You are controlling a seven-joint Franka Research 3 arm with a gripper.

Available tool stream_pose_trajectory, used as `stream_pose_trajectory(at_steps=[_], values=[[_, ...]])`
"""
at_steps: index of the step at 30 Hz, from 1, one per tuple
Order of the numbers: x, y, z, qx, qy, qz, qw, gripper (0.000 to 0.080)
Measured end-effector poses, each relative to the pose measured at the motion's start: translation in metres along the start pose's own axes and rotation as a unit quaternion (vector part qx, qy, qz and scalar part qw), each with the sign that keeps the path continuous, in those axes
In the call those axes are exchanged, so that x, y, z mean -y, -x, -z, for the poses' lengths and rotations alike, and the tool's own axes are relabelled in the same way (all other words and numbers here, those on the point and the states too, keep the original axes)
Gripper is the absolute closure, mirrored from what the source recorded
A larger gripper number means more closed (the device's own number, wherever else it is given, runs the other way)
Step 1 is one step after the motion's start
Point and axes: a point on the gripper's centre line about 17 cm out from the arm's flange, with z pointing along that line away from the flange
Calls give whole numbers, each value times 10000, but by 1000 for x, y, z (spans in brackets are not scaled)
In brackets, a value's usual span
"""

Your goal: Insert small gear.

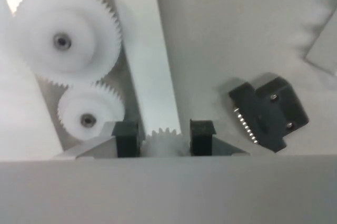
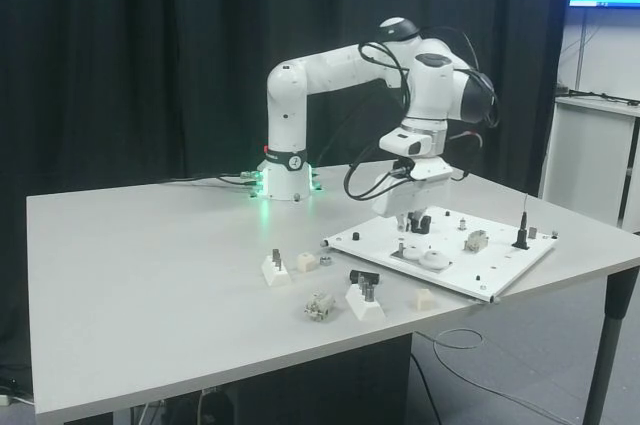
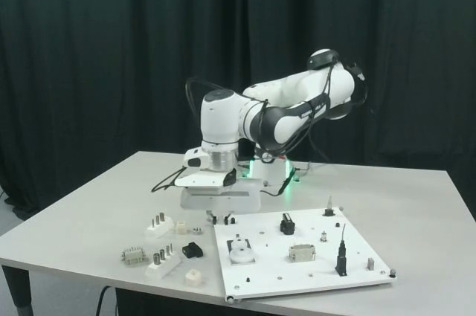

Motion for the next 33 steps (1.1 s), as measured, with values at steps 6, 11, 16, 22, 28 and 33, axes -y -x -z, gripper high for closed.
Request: stream_pose_trajectory(at_steps=[6,11,16,22,28,33], values=[[7,8,-4,-22,-68,87,9999,601],[12,15,-10,-66,-108,110,9999,601],[16,20,-17,-153,-150,166,9996,601],[21,24,-26,-266,-176,299,9990,601],[26,28,-34,-359,-150,379,9985,601],[31,29,-40,-420,-122,395,9983,601]])
